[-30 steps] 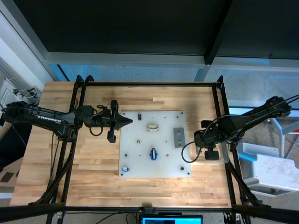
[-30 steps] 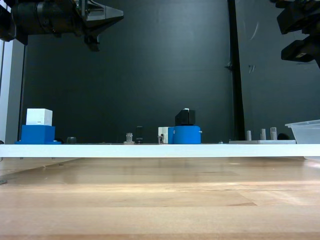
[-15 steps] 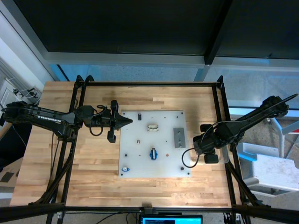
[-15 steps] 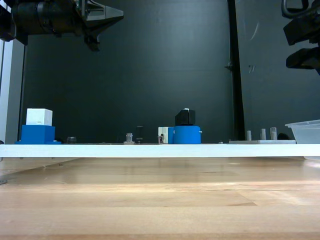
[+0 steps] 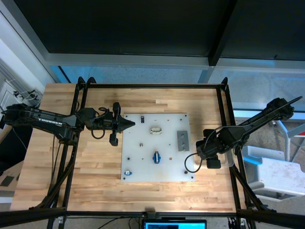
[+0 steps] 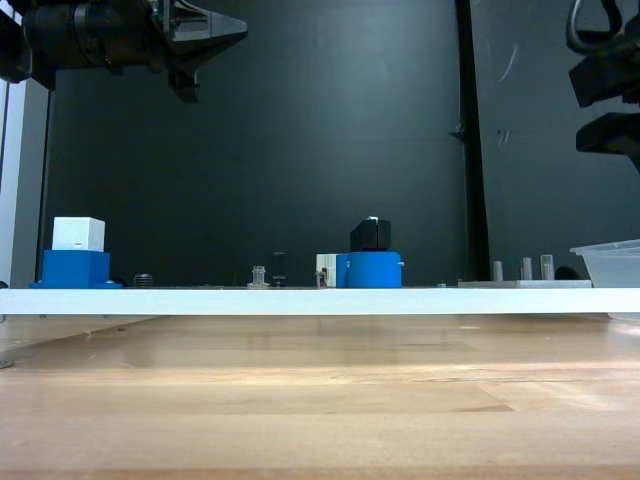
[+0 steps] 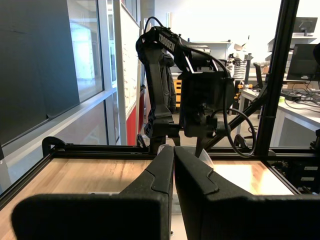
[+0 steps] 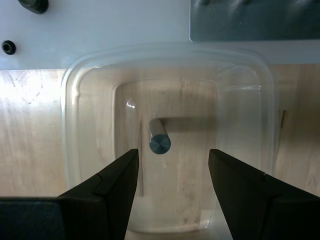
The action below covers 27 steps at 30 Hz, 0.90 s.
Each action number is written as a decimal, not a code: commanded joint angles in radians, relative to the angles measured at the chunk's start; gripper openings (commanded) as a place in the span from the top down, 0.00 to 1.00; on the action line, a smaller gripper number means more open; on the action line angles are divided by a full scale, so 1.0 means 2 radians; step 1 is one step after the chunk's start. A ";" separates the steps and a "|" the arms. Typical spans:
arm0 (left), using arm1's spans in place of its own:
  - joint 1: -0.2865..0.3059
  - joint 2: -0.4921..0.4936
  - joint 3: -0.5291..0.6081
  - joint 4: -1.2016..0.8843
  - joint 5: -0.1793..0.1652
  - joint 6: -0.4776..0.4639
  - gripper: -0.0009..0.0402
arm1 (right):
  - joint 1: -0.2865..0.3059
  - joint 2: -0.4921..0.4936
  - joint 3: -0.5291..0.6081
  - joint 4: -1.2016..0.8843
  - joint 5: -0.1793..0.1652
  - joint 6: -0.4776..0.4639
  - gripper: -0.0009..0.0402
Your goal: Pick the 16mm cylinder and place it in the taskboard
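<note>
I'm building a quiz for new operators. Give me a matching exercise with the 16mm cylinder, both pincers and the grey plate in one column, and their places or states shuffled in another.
1. 16mm cylinder
2. left pincer
3. right pincer
4. grey plate

A. open, above the clear tray
B. mounted on the taskboard, right side
C. inside the clear tray
D. shut, held high near the taskboard's left edge

Pairs: 1-C, 2-D, 3-A, 4-B

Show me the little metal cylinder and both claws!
16mm cylinder [image 8: 159, 143]: right wrist view, its round end face, in the clear tray [image 8: 67, 100].
right claw [image 8: 173, 154]: right wrist view, midway between open fingertips, above the tray.
left claw [image 7: 173, 148]: left wrist view, between shut fingertips, high beside the taskboard [image 5: 143, 162].
</note>
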 commanded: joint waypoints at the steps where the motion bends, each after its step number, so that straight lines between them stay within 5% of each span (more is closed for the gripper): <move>1: 0.000 0.000 0.000 0.000 0.000 0.000 0.98 | 0.002 0.000 -0.010 0.011 0.000 0.000 0.51; 27: 0.000 0.000 0.000 0.000 0.000 0.000 0.98 | 0.011 0.023 -0.051 0.066 -0.002 0.014 0.51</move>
